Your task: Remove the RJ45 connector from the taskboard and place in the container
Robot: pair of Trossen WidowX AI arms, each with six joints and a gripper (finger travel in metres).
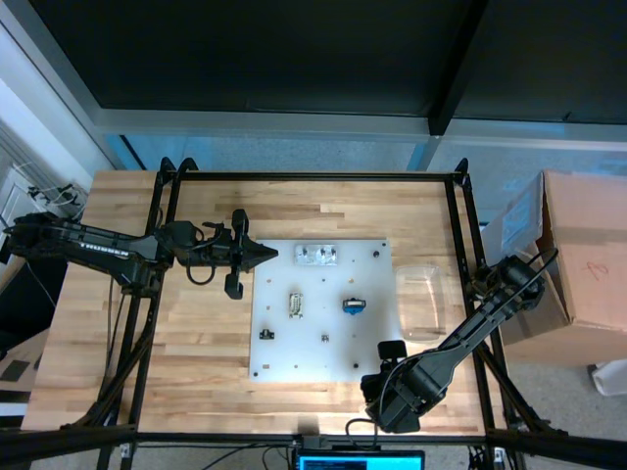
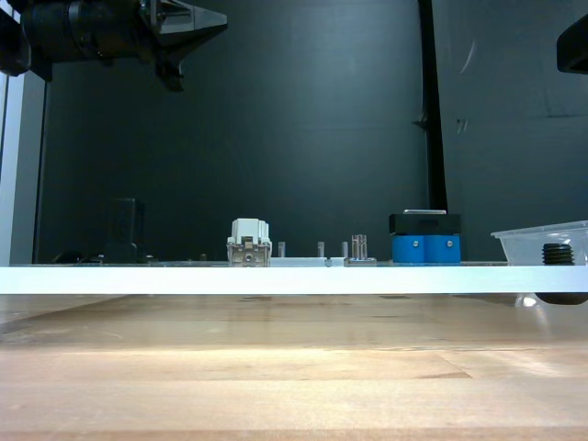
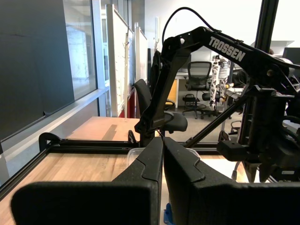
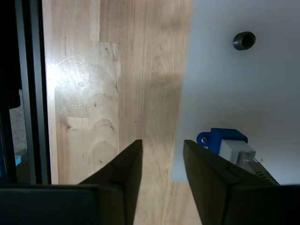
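Two grippers, both empty. The left gripper [image 1: 263, 256] hovers at the taskboard's [image 1: 294, 352] ten o'clock, fingers pressed together. The right gripper [image 4: 161, 143] hangs at five o'clock, fingers parted. The RJ45 connector [image 1: 354, 305] sits in its blue mount [image 4: 220, 137], with the container [image 1: 426, 299] at three o'clock.

Low view clips your left gripper [image 2: 216, 18] at upper left, and you get only a dark corner of the right gripper [image 4: 161, 145], upper right. RJ45 connector [image 4: 241, 157] runs off-frame; seating depth unreadable.
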